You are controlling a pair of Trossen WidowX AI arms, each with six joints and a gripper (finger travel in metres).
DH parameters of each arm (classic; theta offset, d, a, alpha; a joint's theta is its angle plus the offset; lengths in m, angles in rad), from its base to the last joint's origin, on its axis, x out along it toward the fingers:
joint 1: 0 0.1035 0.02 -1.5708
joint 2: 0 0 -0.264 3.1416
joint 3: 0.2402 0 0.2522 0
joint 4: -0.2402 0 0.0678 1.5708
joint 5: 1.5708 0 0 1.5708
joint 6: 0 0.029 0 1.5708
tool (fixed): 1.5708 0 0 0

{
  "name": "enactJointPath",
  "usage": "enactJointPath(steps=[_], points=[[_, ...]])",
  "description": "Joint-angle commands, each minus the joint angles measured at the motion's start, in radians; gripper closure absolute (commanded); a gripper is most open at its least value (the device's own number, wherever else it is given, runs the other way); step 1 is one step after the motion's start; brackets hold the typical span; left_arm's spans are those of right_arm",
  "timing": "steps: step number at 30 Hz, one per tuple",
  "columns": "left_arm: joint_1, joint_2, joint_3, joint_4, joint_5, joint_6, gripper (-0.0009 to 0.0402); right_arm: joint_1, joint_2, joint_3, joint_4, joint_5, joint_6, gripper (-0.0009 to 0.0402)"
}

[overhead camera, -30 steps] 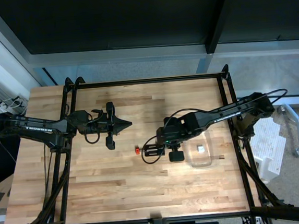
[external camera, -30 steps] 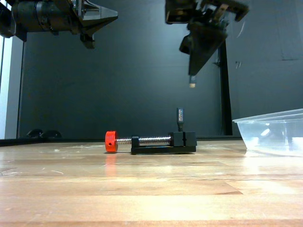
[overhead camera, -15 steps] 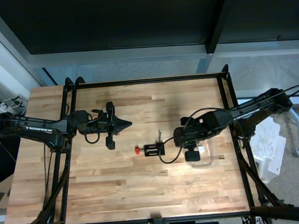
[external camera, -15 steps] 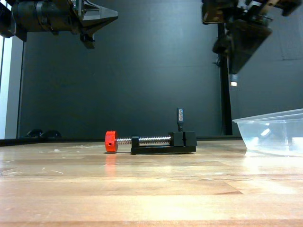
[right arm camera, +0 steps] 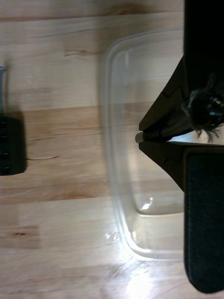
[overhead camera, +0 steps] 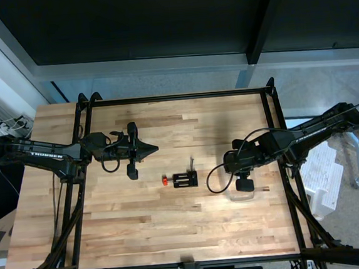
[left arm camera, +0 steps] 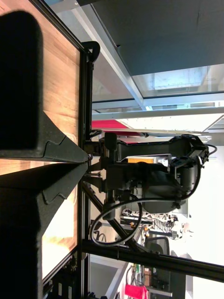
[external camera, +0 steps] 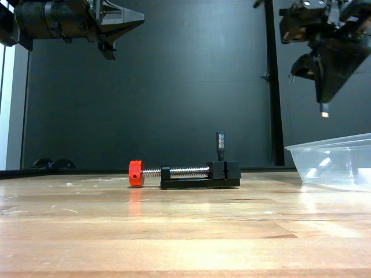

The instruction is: Remove the USB-C connector from taskboard and place in the container

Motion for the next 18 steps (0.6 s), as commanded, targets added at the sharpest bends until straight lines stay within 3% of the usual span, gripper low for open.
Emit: enactJointPath(steps=[1, 18], points=[[0.0, 0.0, 0.0, 0.0, 0.0, 0.0, 0.0393, 0.0, -0.023, -0.037, 0.001, -0.001, 0.001, 0.0393], [0.0, 0.0, 0.0, 0.0, 0.0, 0.0, 0.0393, -0.002, -0.037, -0.152, 0.01, 0.004, 0.012, 0.0393]])
